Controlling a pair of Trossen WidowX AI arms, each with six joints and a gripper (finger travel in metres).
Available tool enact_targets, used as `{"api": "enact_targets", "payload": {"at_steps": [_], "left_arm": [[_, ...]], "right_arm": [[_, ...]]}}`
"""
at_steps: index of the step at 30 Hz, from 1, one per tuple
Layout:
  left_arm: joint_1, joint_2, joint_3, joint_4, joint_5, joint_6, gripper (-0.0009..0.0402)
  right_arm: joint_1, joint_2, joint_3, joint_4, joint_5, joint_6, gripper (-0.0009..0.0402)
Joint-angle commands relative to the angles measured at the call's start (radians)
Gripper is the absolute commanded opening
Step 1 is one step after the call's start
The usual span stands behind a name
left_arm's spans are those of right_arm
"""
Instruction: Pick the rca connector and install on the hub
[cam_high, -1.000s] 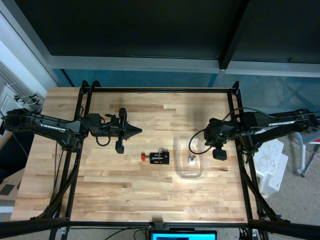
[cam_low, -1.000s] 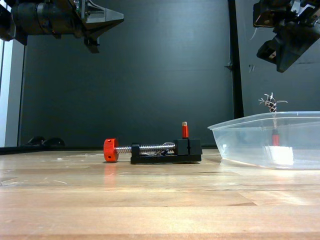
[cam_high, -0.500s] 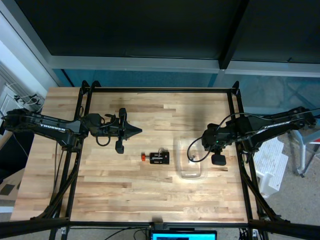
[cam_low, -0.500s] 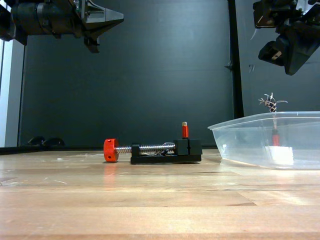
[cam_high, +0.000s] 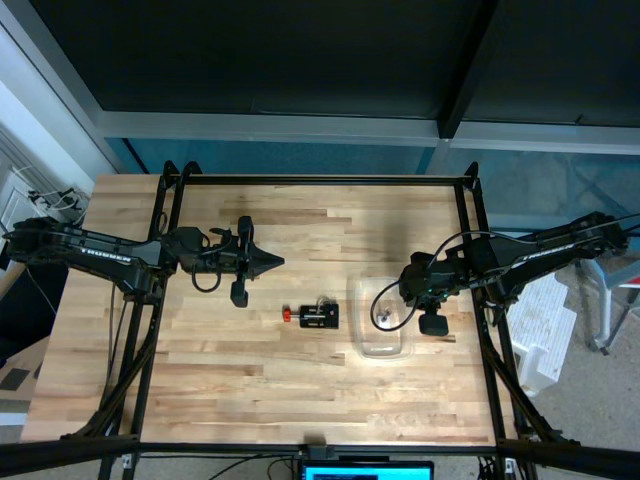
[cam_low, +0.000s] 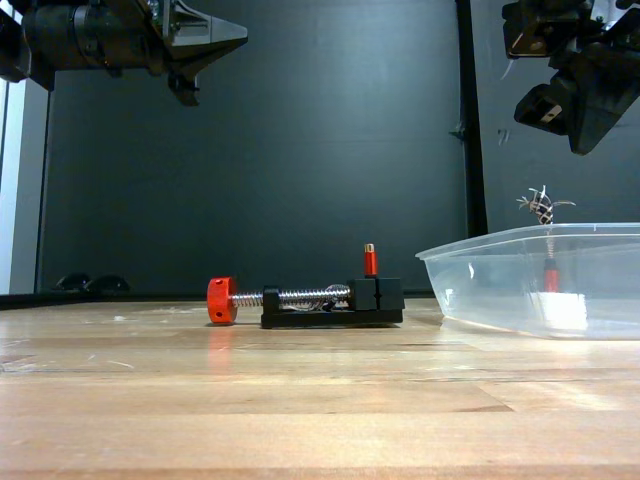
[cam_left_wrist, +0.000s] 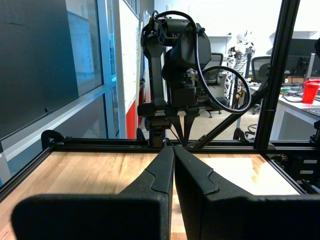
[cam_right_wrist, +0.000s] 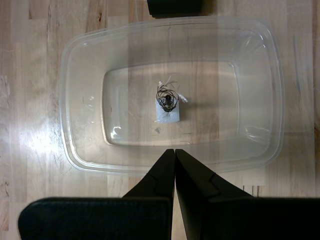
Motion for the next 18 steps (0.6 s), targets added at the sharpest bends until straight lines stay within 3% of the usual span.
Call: {"api": "enact_targets", "payload": {"at_steps": [1,18], "left_arm": [[0.0,0.0,0.0,0.0,0.0,0.0,0.0],[0.0,0.0,0.0,0.0,0.0,0.0,0.0]], "right_arm": [[0.001,0.0,0.0,0.0,0.001,0.003,0.0],[0.003,0.0,-0.001,-0.001,0.002,0.008,0.0018]]}}
